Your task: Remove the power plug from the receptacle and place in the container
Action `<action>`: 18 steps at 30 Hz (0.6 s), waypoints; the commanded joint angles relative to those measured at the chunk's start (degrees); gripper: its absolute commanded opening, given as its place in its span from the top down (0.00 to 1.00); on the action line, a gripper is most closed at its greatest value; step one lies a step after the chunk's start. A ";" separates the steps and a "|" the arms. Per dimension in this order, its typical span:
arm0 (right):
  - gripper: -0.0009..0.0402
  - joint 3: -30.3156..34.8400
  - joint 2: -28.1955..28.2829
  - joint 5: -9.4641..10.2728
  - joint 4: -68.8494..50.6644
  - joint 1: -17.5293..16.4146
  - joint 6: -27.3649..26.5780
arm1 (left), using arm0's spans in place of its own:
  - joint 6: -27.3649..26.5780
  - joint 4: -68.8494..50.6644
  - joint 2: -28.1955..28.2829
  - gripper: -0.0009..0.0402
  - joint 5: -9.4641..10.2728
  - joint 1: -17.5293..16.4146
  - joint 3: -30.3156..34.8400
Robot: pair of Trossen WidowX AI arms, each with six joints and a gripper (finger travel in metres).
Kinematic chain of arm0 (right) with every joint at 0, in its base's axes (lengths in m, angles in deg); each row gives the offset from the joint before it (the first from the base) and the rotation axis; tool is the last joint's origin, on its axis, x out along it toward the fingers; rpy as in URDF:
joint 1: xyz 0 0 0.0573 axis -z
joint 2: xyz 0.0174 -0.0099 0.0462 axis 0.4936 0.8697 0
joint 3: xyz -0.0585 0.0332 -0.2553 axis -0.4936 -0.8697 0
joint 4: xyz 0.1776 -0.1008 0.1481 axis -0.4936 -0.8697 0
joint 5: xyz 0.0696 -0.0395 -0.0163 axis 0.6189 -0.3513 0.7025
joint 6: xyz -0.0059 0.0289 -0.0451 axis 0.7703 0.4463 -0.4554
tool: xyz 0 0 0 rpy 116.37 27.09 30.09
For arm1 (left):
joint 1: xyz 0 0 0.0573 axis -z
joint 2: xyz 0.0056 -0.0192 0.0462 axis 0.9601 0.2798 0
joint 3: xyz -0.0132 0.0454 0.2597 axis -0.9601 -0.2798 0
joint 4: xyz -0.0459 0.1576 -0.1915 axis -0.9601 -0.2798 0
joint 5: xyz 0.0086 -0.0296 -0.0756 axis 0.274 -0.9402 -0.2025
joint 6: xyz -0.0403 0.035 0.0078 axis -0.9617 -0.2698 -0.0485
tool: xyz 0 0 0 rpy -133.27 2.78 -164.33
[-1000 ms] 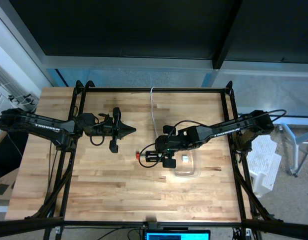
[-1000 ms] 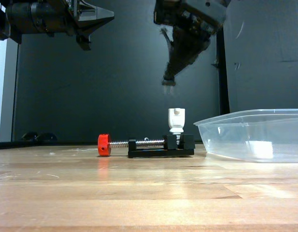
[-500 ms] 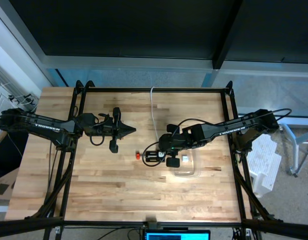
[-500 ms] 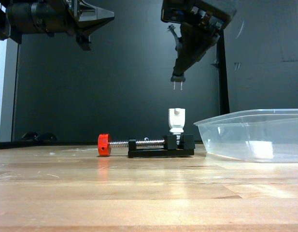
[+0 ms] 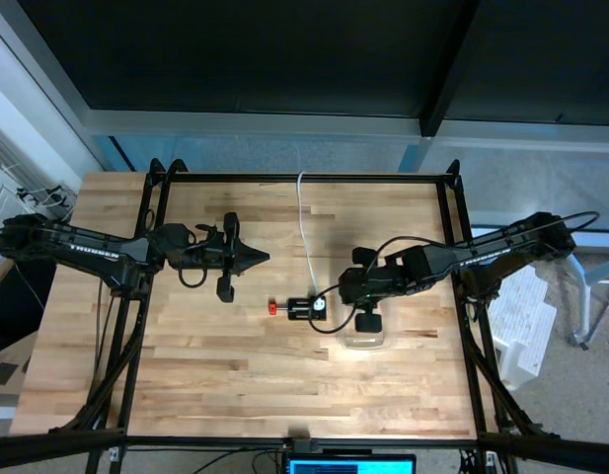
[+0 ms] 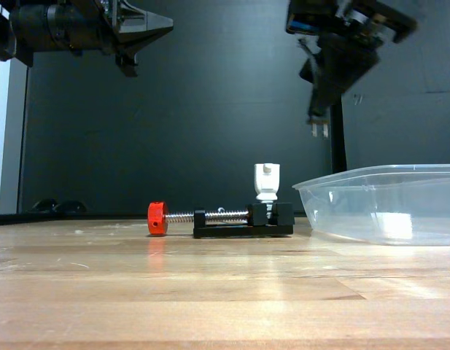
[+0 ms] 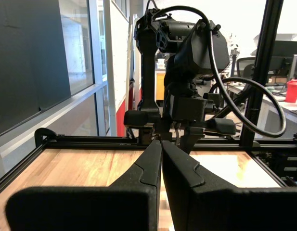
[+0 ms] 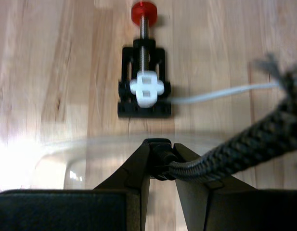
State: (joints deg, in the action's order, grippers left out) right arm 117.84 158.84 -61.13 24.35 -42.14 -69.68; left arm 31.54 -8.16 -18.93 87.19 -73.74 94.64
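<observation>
Over container [image 6: 370, 208], plug [image 6: 319, 118] in right claw [image 8: 160, 147]

The left gripper [image 6: 168, 28], upper left, is black. The right gripper [image 6: 321, 111], upper right, is black too, pinching the black power plug [image 6: 319, 125]. The receptacle [image 6: 243, 219] is black, with a red knob [image 6: 157, 218] and a white socket [image 6: 266, 181]. The container [image 6: 385, 204] is see-through. The table [image 6: 210, 292] is pale wood.

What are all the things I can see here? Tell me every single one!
power plug: one, black, in the air over the container's rim
receptacle: one, black with red knob and white socket, on the table beside the container
container: one, clear, on the table
cord: one, white, from receptacle to the table's far edge
table: one, light wood
left gripper: one, black, above the table's left half, jaws shut, empty
right gripper: one, black, jaws holding the power plug
</observation>
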 commanded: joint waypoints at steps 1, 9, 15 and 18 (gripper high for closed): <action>0.98 -3.28 -1.27 -0.04 0.42 -0.09 -0.02 | 0.02 0.02 0.00 0.98 0.00 -0.02 0.00; 0.98 -10.03 -3.39 -1.33 2.43 -0.20 1.84 | 0.02 0.00 0.00 0.98 0.00 0.00 0.00; 0.91 -11.52 -3.39 -1.55 3.89 -0.22 2.56 | 0.02 0.02 0.00 0.98 0.00 -0.02 0.00; 0.83 -11.34 -3.39 -1.55 4.00 -0.24 2.75 | 0.02 0.02 0.11 0.98 0.00 -0.02 0.00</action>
State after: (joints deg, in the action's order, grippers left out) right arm 106.34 155.39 -62.68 28.39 -42.36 -66.94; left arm 31.56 -8.16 -18.88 87.19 -73.74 94.62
